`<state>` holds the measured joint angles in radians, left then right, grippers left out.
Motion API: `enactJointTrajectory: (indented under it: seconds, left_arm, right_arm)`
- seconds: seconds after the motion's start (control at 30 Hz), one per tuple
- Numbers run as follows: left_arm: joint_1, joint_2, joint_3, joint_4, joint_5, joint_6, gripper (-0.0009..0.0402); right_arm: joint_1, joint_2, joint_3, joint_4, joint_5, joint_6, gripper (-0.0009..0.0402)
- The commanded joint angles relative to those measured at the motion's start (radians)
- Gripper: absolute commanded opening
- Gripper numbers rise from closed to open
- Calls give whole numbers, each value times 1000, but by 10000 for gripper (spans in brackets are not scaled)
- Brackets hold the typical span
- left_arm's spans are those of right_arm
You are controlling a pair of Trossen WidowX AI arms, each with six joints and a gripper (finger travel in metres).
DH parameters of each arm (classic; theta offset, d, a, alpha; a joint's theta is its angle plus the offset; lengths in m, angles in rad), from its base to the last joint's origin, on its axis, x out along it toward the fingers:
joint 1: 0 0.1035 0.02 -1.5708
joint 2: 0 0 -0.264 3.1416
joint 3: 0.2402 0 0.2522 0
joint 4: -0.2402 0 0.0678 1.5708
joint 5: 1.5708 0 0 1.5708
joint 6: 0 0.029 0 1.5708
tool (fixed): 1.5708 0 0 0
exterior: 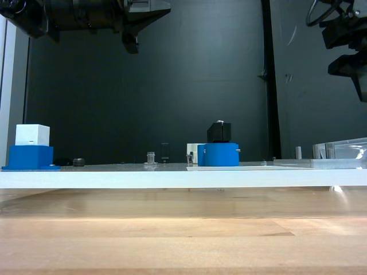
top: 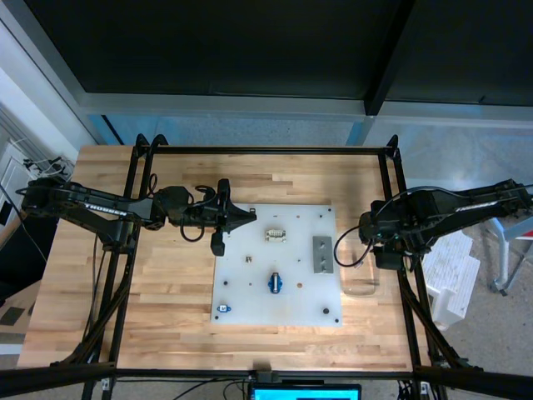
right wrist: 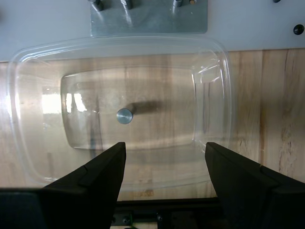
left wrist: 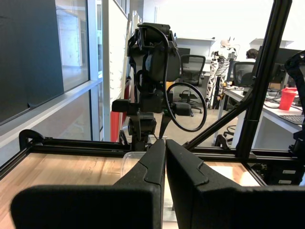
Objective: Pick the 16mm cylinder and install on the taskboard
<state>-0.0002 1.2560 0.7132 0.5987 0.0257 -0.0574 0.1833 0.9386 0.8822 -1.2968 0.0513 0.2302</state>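
The 16mm cylinder (right wrist: pixel 124 116) is a small grey metal peg standing on end in the middle of a clear plastic tray (right wrist: pixel 214 95). My right gripper (right wrist: pixel 165 160) hangs above the tray with its fingers (right wrist: pixel 97 174) open wide, and nothing sits between them. From above, the right gripper (top: pixel 376 257) is over the tray (top: pixel 360 279), just off the right edge of the white taskboard (top: pixel 250 287). My left gripper (top: pixel 250 217) hovers high over the board's far left corner, and its fingers (left wrist: pixel 152 167) are shut on nothing.
The board carries a grey metal block (top: pixel 322 254) with pegs (right wrist: pixel 148 16), a beige connector (top: pixel 273 236), and blue fittings (top: pixel 275 283) (top: pixel 223 309). A black frame (top: pixel 266 151) rings the wooden table. Papers (top: pixel 454 275) lie at the right edge.
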Motion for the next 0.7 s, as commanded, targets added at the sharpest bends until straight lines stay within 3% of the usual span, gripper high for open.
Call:
enactJointTrajectory:
  seconds: [0.03,0.7]
  left_arm:
    - [0,0,0,1,0,0,0]
    - [0,0,0,0,0,0,0]
  right_arm:
    - [1,9,-17,13,34,0,242]
    - [3,19,-100,71,53,2,243]
